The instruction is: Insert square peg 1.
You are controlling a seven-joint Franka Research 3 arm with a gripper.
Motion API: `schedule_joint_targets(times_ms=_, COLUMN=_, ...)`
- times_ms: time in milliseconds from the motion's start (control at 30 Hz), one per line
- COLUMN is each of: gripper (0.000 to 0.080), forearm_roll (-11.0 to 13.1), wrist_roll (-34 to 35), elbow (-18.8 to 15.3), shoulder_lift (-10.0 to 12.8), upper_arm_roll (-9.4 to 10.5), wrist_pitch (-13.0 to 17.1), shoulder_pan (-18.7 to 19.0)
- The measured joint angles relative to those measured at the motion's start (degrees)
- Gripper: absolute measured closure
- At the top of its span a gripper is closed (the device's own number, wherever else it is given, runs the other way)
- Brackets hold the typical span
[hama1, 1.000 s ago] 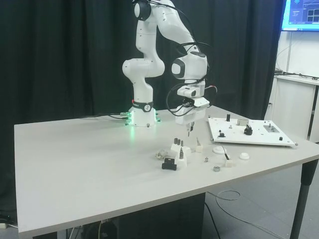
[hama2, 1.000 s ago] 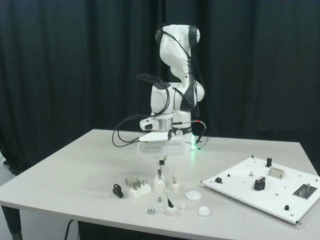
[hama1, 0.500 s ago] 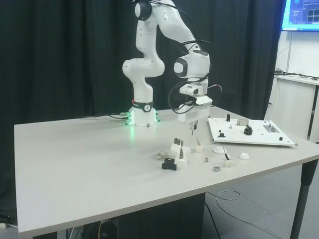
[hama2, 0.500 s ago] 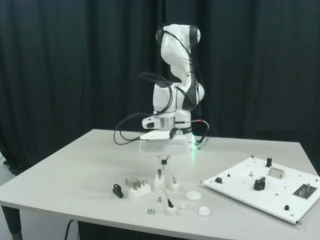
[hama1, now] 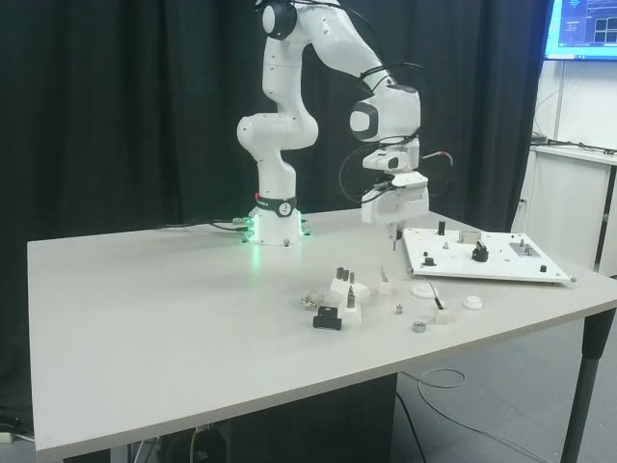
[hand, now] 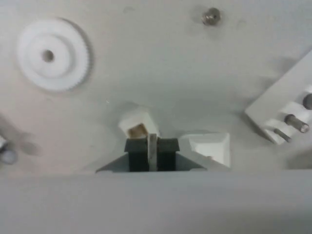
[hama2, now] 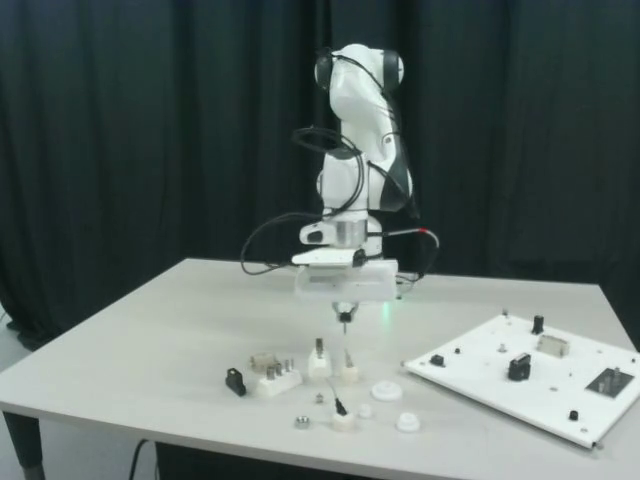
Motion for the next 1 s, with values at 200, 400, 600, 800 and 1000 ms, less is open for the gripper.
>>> schedule_joint_targets(times_ms=200, gripper=0.0767, forearm_roll=0.0, wrist_roll=4.3, elbow=1.2, shoulder_lift=-0.4, upper_arm_roll=1.77, wrist_pitch=-2.0, shoulder_pan=0.3)
schedule_joint_targets(times_ms=400, gripper=0.0767, forearm_roll=0.0, wrist_roll=7.4, elbow=2.4, shoulder_lift=-0.5, upper_arm_roll=3.48, wrist_pitch=-4.2, shoulder_pan=0.6)
schedule_joint_targets(times_ms=600, gripper=0.0767, forearm_roll=0.0, wrist_roll=11.5, elbow=3.2, shoulder_lift=-0.6, upper_arm_roll=5.36, wrist_pitch=-5.8, shoulder_pan=0.6)
schedule_joint_targets(times_ms=800, gripper=0.0767, forearm_roll=0.0, wrist_roll=16.1, elbow=3.9, shoulder_lift=-0.9, upper_arm_roll=7.64, wrist_pitch=-7.5, shoulder_pan=0.7)
schedule_joint_targets(times_ms=1000, gripper=0.0767, forearm_roll=0.1, wrist_roll=20.3, elbow=4.7, shoulder_lift=-1.6, upper_arm_roll=9.98, wrist_pitch=-9.4, shoulder_pan=0.7)
